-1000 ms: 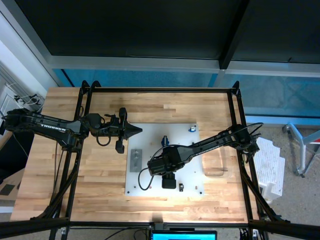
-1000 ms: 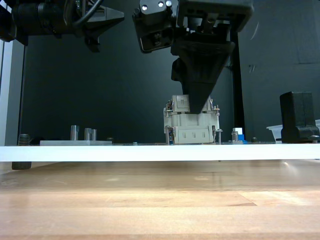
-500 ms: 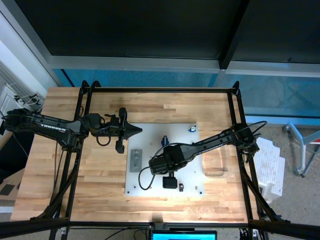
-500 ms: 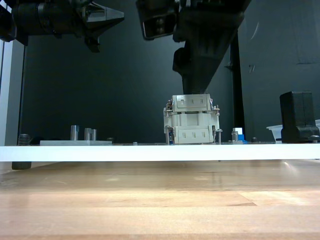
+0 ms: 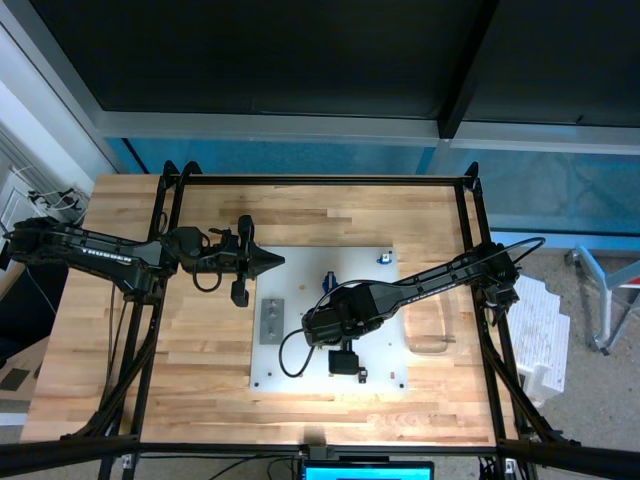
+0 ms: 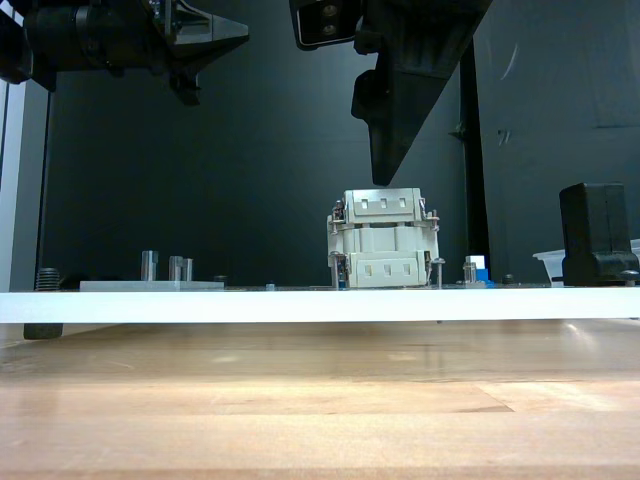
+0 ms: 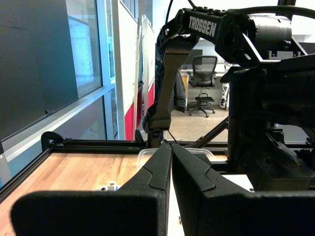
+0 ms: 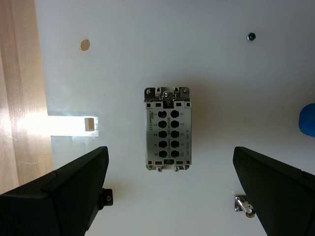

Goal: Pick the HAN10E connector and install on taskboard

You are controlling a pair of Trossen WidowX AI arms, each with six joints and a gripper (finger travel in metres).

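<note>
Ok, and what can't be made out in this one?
Right wrist view: pin markings on the HAN10E connector are too small to read.
High view: the open right gripper hangs above the connector, hiding it.
Low view: one side only, so full seating on the taskboard is unclear.
Left wrist view: the shut left gripper, parked by the board's edge, blocks most of the scene.

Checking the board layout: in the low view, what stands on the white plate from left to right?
Grey metal block → HAN10E connector → blue piece → black fitting. Above them, the left hand hangs shut at the left; the right hand, open, hovers over the connector.
</note>
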